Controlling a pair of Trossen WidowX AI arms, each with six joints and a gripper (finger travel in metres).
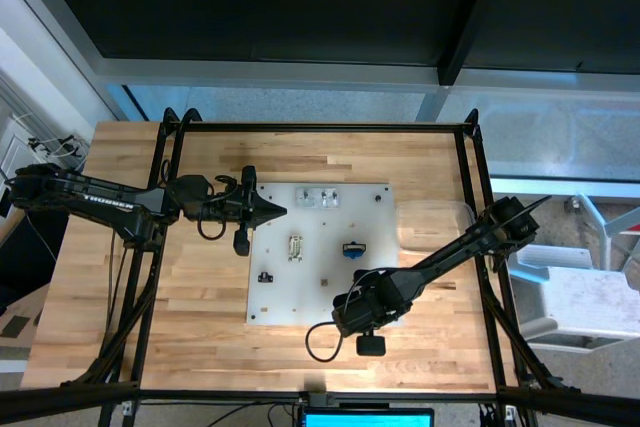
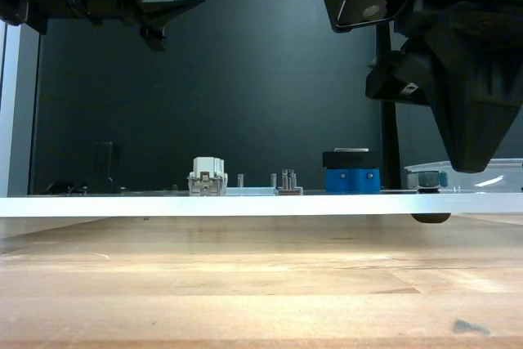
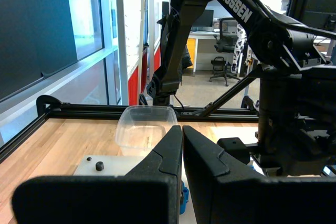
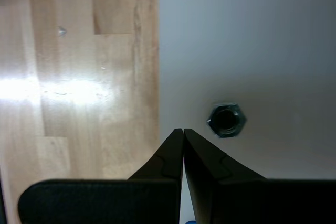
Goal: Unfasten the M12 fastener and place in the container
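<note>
Progress looks slight: the M12 fastener [image 4: 227, 120] sits on the white board [image 4: 262, 35], apparently on its stud, just beside the right gripper [image 4: 183, 129], whose fingers are clenched on nothing. The container [image 1: 435, 225] looks empty. Parked over the board's left edge, the left gripper [image 1: 278, 211] is clenched too.

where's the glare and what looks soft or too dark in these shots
Right wrist view: a glare patch washes out the table beside the shut right gripper, which hangs over the board; the nut looks slightly soft. Low view: the near table is blurred. Left wrist view: the shut left gripper, held high by the board's left edge, is dark against bright windows.
</note>
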